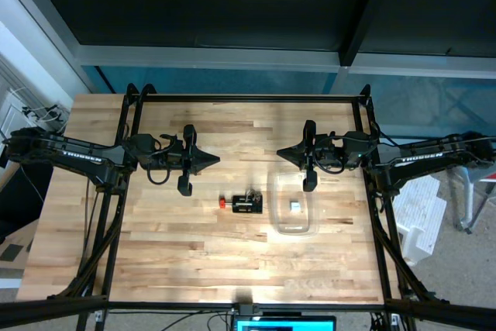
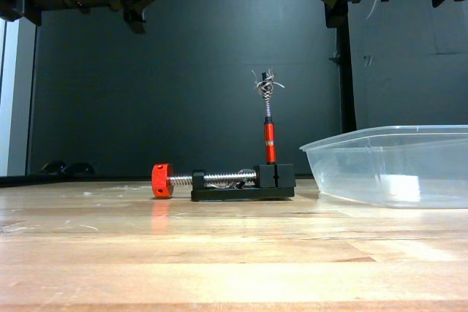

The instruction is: Pick the rca connector and install on the hub

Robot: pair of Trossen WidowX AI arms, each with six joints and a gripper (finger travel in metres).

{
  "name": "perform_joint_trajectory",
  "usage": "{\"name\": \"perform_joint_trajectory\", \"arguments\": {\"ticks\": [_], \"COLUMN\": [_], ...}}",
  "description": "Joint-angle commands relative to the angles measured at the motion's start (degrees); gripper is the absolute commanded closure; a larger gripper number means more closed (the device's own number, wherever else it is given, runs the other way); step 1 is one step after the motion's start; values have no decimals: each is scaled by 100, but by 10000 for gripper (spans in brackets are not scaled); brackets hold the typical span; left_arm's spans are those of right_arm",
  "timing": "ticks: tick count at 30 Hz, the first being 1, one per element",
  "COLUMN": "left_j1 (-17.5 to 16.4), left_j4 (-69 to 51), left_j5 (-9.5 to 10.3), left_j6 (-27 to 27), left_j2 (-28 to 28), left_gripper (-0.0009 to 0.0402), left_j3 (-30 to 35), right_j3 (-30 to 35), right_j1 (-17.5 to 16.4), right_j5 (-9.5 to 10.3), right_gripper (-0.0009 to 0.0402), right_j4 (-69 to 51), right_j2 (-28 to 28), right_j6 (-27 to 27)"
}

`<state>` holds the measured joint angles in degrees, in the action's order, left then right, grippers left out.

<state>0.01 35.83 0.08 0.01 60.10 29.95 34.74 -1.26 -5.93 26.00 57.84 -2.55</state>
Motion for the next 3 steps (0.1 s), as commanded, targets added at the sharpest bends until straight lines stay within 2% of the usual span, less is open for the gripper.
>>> {"name": "perform_joint_trajectory", "arguments": {"ticks": [1,3], "left_j1": [-2,0], "left_j4": [0,0], "left_j5": [-2,-2], "left_j6": [0,0], "left_j2": [2,2], "left_gripper": [393,393], "left_j3": [0,0], "right_j3": [0,0], "right_j1": [0,0], "right_j5": [-2,-2], "right_gripper": [393,393], "right_j4": [2,2], "right_j2": [0,0], "right_j6": [0,0]}}
